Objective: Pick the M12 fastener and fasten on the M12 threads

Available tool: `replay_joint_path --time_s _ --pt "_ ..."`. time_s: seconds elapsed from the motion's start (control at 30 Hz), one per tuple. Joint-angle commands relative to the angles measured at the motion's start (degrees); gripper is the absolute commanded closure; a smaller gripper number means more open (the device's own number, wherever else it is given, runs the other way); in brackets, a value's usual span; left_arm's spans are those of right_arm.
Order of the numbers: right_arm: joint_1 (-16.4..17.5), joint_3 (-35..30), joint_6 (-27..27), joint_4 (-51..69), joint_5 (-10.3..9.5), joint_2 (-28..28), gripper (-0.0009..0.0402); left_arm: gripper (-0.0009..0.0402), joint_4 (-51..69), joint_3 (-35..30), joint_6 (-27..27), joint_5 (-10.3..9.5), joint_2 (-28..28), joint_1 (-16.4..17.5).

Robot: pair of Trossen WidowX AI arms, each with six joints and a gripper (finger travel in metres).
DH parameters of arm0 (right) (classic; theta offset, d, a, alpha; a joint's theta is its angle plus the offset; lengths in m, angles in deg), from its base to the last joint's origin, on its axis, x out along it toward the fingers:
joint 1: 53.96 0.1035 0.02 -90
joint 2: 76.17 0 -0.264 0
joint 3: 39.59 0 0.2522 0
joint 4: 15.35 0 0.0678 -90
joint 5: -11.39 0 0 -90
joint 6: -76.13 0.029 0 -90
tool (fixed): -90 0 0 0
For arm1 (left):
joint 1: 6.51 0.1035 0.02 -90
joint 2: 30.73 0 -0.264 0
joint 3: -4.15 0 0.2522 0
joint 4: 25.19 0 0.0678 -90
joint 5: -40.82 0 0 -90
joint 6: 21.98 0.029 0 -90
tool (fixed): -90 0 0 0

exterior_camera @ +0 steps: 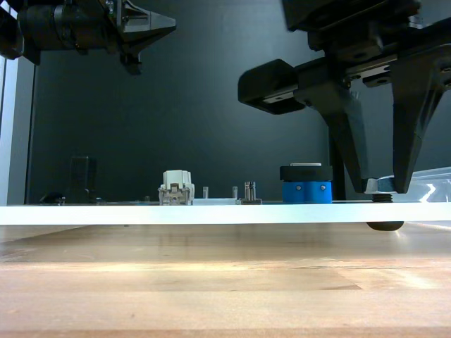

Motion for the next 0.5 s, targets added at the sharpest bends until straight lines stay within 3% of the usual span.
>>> replay_joint_path --time_s 0.03,0.33,0.5 --pt "0.02 0.02 6.43 -0.22 0.09 0.09 0.0391 0.0393 -0.02 0.00 0.02 0.00 0.00 0.02" --pt "0.00 0.02 25.16 -0.26 0.07 0.09 0.0391 0.0393 -0.02 0.00 0.02 0.02 0.00 0.02" --pt "0.00 0.02 39.32 -0.24 0.09 0.09 0.0391 0.0393 -0.02 0.00 0.02 0.00 0.00 0.00"
